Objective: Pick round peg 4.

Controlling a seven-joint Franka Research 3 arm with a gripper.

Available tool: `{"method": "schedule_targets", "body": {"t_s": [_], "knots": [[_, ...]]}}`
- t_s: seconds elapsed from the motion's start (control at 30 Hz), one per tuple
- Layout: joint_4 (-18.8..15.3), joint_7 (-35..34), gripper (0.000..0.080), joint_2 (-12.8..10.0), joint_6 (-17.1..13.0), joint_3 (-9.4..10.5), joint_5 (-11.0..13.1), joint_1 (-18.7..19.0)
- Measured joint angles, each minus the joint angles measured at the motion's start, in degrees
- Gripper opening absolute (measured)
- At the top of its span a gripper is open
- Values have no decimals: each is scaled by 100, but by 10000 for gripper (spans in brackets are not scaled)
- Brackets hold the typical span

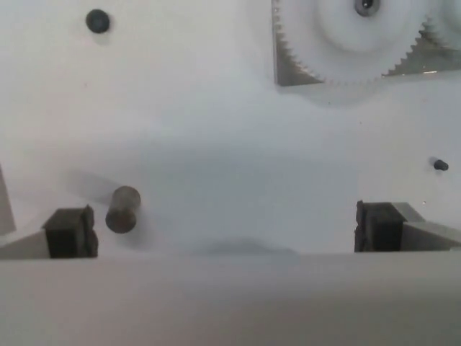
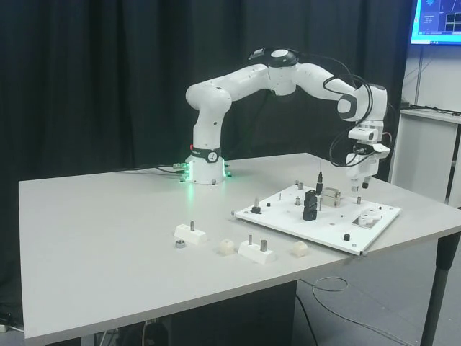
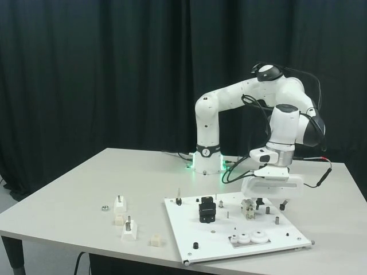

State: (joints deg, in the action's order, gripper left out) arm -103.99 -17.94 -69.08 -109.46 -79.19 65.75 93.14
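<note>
Wide-open end effector (image 1: 223, 229) hovers over the white board (image 1: 216, 130), round peg (image 1: 123, 209) standing just inside one finger (image 1: 70, 232).

No text, label, brand or number can be read anywhere. The screen (image 2: 437, 20) (in the first room view, up beyond the arm (image 2: 277, 72), past the far end of the bench (image 2: 108, 238)) shows what may be lines of writing, too small to make out.
</note>
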Motion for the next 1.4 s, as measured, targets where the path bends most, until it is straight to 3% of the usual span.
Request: {"method": "schedule_targets", "body": {"t_s": [1.4], "knots": [[47,-239,800,1,-3,-262,6,-14]]}}
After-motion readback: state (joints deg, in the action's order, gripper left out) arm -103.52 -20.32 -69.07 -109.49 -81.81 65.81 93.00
